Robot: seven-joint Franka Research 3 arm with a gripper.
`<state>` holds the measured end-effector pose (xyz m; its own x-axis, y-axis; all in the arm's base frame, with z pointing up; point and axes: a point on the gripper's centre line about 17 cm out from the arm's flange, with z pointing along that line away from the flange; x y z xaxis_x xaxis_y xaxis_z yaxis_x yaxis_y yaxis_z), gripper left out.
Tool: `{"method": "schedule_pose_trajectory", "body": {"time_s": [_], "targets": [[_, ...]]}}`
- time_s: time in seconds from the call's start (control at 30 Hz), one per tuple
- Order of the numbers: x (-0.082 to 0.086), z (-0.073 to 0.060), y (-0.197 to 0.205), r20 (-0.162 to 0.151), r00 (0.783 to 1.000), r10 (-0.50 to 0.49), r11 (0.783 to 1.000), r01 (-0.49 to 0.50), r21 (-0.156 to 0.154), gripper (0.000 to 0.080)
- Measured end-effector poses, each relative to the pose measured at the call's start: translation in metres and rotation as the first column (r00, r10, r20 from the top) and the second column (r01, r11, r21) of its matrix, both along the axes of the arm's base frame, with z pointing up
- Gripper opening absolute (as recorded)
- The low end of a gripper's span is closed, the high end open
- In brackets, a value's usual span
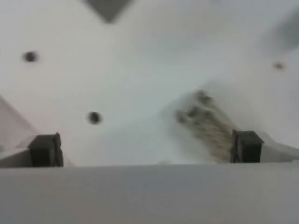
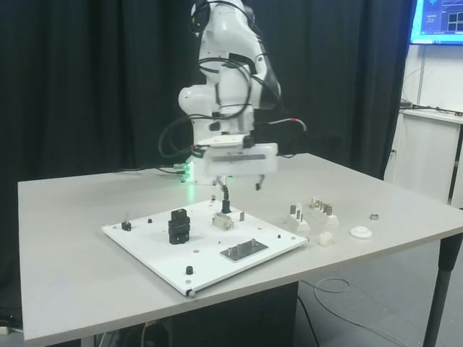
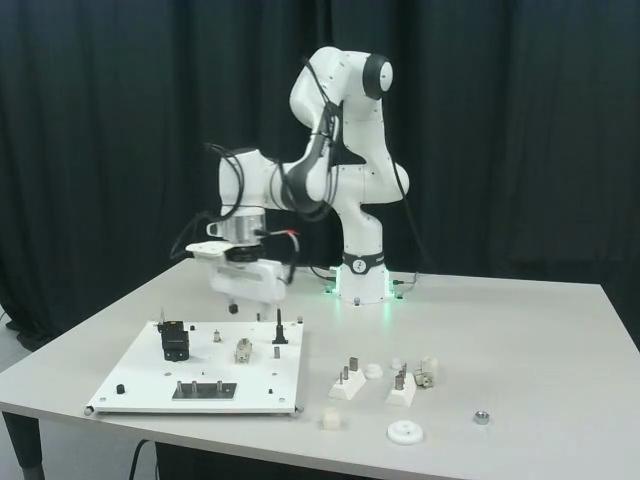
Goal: Pick large gear.
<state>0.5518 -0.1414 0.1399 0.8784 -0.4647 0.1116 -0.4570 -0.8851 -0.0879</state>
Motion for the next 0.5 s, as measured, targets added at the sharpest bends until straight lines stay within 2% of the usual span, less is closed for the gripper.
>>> {"method": "schedule_pose_trajectory", "body": {"time_s": [0.23, 0.5], "targets": [[0.026, -0.006, 0.053, 0.008, 0.994, 0.105, 0.994, -0.105, -0.014, 0.08], [0.047, -0.017, 0.123, 0.002, 0.971, 0.24, 0.971, -0.24, -0.021, 0.08]]}}
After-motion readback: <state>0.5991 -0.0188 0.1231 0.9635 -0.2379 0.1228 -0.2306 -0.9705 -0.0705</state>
